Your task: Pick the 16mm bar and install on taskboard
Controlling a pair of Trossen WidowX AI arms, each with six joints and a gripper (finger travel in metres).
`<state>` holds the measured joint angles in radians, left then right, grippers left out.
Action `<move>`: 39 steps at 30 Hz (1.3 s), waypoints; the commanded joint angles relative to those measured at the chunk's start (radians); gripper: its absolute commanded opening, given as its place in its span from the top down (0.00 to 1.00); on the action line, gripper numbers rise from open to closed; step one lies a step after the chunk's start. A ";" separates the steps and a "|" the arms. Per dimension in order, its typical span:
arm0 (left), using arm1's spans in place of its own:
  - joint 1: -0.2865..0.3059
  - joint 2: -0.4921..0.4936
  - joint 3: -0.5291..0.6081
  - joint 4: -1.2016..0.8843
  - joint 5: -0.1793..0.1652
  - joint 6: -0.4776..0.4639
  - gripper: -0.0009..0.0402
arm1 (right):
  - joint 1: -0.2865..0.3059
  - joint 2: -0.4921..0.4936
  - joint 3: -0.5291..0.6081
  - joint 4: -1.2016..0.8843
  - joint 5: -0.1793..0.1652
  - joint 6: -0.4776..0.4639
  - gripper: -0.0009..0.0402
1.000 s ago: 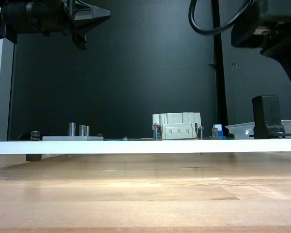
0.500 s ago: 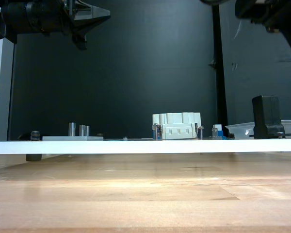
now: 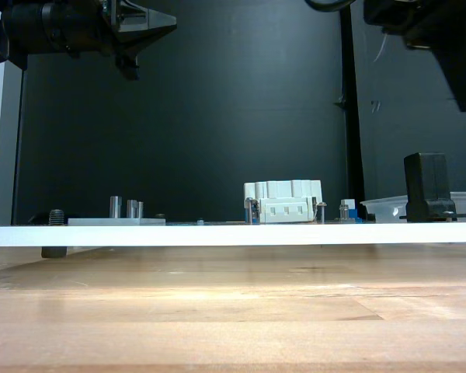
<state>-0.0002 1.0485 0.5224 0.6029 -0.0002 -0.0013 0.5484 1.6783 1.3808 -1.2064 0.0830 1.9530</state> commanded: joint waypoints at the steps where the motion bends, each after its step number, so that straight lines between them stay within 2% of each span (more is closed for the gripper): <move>1: 0.000 0.000 0.000 0.000 0.000 0.000 0.98 | -0.034 -0.015 -0.003 0.003 -0.003 -0.197 0.38; 6: 0.000 0.000 0.000 0.000 0.000 0.000 0.98 | -0.092 -0.054 -0.026 0.001 0.003 -0.480 0.40; 17: 0.000 0.000 0.000 0.000 0.000 0.000 0.98 | -0.267 -0.128 -0.034 0.014 -0.008 -1.155 0.55; 21: 0.000 0.000 0.000 0.000 0.000 0.000 0.98 | -0.322 -0.149 -0.034 0.016 -0.047 -1.366 0.60; 23: 0.000 0.000 0.000 0.000 0.000 0.000 0.98 | -0.347 -0.160 -0.034 0.021 -0.051 -1.455 0.63; 31: 0.000 0.000 0.000 0.000 0.000 0.000 0.98 | -0.437 -0.204 -0.046 0.069 -0.052 -1.697 0.76; 37: 0.000 0.000 0.000 0.000 0.000 0.000 0.98 | -0.508 -0.256 -0.088 0.195 -0.061 -1.836 0.97; 39: 0.000 0.000 0.000 0.000 0.000 0.000 0.98 | -0.528 -0.274 -0.108 0.258 -0.062 -1.883 0.97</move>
<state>-0.0002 1.0489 0.5224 0.6025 -0.0006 -0.0010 0.0311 1.4147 1.2839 -0.9844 0.0212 0.0963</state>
